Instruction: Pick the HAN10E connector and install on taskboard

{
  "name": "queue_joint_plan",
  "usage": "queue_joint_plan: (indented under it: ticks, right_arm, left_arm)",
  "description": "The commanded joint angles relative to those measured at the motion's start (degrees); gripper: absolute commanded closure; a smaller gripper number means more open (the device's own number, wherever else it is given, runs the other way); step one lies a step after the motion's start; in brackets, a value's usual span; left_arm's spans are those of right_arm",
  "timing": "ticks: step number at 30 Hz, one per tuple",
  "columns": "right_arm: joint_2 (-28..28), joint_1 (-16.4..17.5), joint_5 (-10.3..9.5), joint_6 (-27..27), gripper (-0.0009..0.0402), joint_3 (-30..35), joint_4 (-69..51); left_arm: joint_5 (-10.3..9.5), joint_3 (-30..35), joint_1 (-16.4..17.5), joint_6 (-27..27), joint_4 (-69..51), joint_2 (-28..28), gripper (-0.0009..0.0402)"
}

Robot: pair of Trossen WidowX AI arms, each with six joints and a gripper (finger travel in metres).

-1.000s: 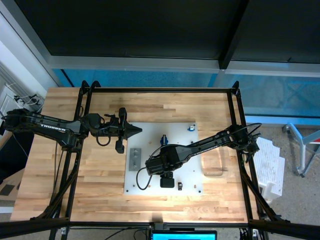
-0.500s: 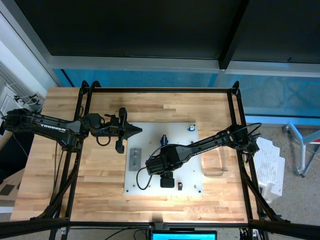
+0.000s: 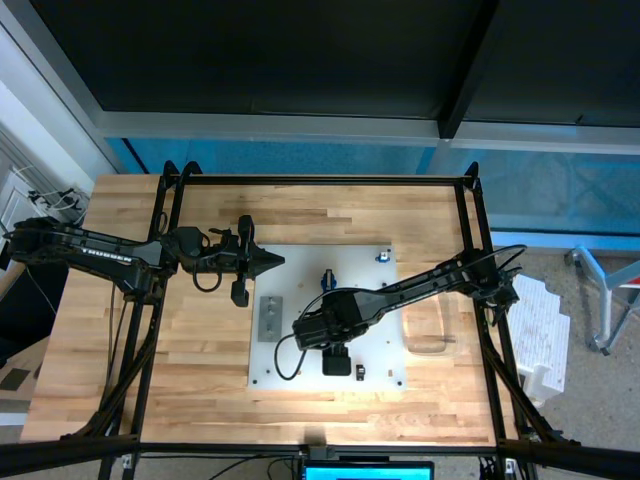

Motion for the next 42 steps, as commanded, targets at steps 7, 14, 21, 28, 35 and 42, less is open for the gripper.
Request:
queue_joint_plan:
  ticks: [7, 14, 21, 28, 35, 42]
  right_arm:
    - [-2.1, 0.0, 0.02, 0.1, 0.0035, 0.2, -1.2]
    - [-4.6, 0.0, 0.24, 0.2, 0.0030, 0.2, -1.9]
    - [-5.0, 0.0, 0.26, 0.2, 0.0033, 0.2, -2.4]
    - [-5.5, 0.0, 0.22, 0.3, 0.0033, 0.2, -2.5]
    - [-10.9, -1.3, 0.26, -2.3, 0.0047, -3.9, -1.6]
    - [-22.0, -4.5, 1.84, -4.3, 0.0073, -13.3, 4.0]
  left_arm:
    - [0.02, 0.0, 0.0, 0.0, 0.0, 0.0, 0.0392]
    - [0.02, 0.0, 0.0, 0.0, 0.0, 0.0, 0.0392]
    - [0.02, 0.0, 0.0, 0.0, 0.0, 0.0, 0.0392]
    - [0.02, 0.0, 0.0, 0.0, 0.0, 0.0, 0.0392]
    - [0.02, 0.0, 0.0, 0.0, 0.0, 0.0, 0.0392]
    - [0.02, 0.0, 0.0, 0.0, 0.0, 0.0, 0.0392]
